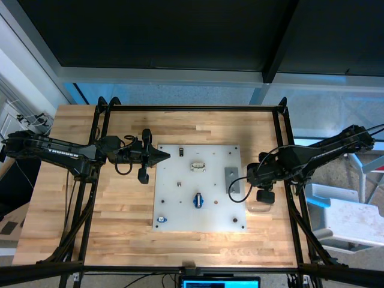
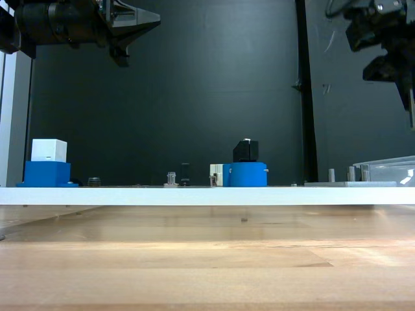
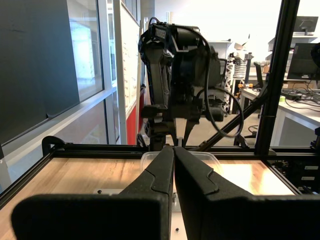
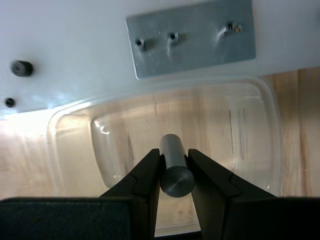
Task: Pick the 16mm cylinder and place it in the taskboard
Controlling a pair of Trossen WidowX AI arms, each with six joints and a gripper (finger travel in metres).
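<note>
The 16mm cylinder (image 4: 175,167), a short grey metal peg, is clamped between the fingers of my right gripper (image 4: 173,154), which hangs above the clear plastic tray (image 4: 250,130). In the high view the right gripper (image 1: 260,193) is just off the right edge of the white taskboard (image 1: 180,204), over the tray (image 1: 259,208). My left gripper (image 1: 165,155) is shut and empty, held high over the board's left edge, its tips pressed together (image 3: 174,148). In the low view the left gripper (image 2: 154,19) is well above the board (image 2: 194,195).
On the board stand a grey block (image 1: 231,179), a blue fitting (image 1: 198,201), a beige connector (image 1: 197,165) and a small blue-and-white part (image 1: 161,221). The grey block (image 4: 192,37) carries small pins. A black frame (image 1: 192,108) rings the wooden table.
</note>
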